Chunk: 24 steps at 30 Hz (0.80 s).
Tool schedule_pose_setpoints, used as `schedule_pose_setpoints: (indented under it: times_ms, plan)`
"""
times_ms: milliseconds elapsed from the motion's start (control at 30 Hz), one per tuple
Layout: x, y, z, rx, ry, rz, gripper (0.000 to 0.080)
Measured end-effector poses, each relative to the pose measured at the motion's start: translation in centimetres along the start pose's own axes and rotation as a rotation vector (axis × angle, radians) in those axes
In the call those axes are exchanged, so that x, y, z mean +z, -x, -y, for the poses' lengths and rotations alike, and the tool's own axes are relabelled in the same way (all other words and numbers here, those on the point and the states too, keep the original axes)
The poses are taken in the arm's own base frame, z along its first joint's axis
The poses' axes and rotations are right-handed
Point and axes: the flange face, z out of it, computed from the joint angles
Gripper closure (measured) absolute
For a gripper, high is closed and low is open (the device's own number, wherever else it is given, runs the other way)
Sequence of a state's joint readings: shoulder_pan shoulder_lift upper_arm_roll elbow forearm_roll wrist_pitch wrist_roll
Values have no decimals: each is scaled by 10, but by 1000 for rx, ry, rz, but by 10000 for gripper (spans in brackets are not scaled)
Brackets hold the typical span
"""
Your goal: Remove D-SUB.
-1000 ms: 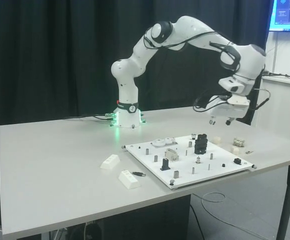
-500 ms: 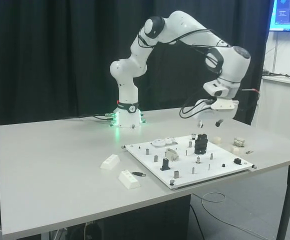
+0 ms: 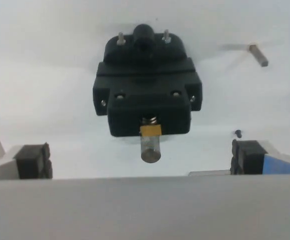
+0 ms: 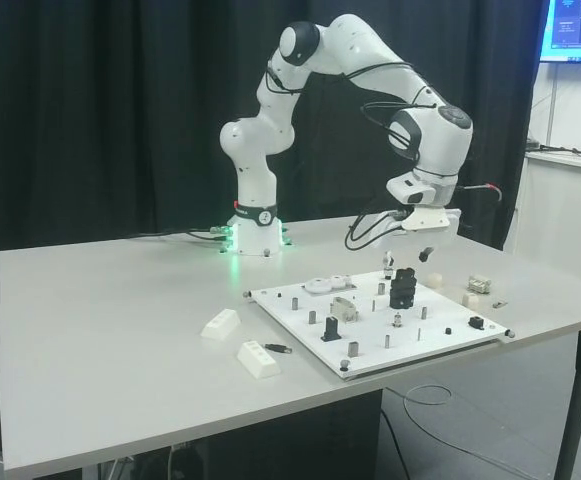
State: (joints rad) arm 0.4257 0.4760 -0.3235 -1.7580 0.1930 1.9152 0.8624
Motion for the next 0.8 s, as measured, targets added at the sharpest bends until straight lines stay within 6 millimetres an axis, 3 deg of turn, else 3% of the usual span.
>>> schedule_pose_setpoints:
  times_ms: [433, 800]
  plan:
    - [5, 12, -14, 0, -69, -31, 3]
    - [11, 16, -9, 33, -110, -58, 3]
